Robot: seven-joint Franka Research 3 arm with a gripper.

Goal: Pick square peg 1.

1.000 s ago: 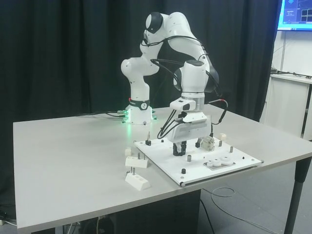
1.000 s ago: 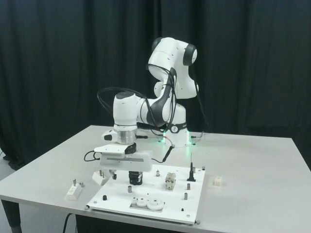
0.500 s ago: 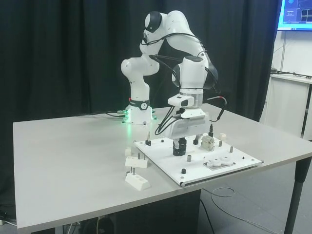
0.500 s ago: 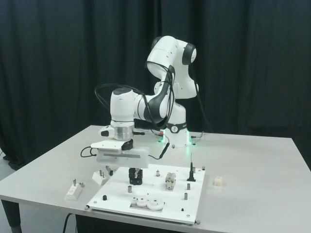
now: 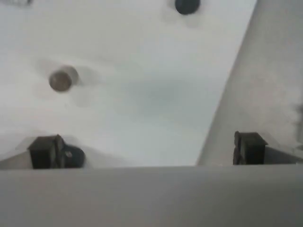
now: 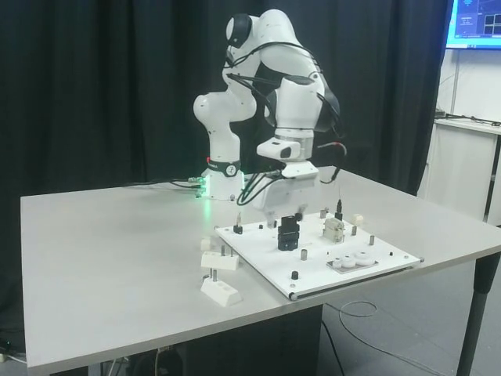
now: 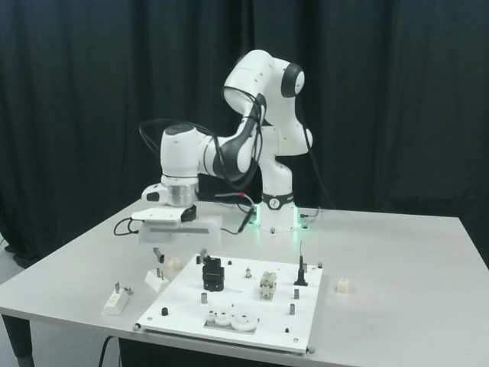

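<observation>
- The gripper (image 5: 147,151) is open and holds nothing, above the white board's (image 6: 258,258) edge.
- Risk: the square peg (image 6: 222,251) stands in a white block (image 6: 220,262) beside that edge; a bad descent could tip it.

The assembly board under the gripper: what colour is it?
White; the board shows best in the first room view.

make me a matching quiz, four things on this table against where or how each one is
1 black block
2 white gears
3 green light
4 tool

a at the foot of the arm
b open, above the edge of the board
c lying near the board edge farthest from the arm's foot
d upright mid-board

Pairs: 1-d, 2-c, 3-a, 4-b
</observation>
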